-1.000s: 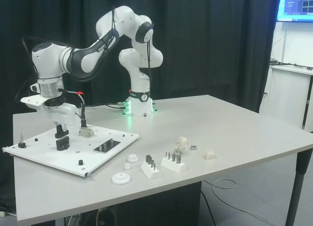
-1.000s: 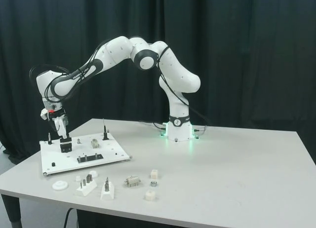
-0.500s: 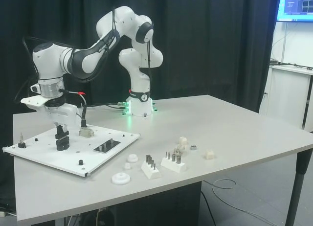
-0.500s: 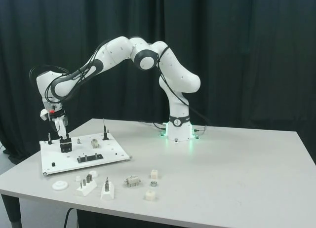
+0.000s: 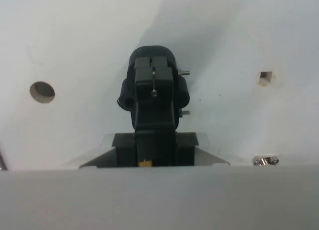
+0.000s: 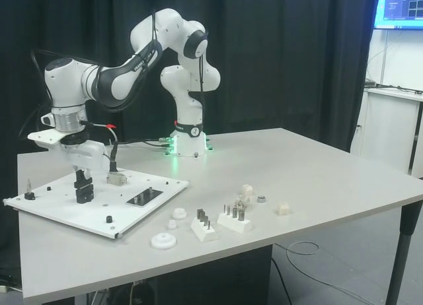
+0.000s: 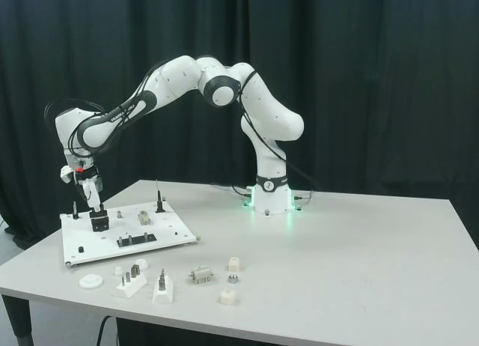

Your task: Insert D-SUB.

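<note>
fingers of my end effector are pressed together on the black d-sub plug, holding it upright from above. the plug stands on the near left part of the white board, which lies on the grey desk. in the wrist view the plug's black body sits directly under my fingertips. since half a second ago my end effector has risen very slightly; the plug looks unmoved.

Black connector directly under end effector
</note>
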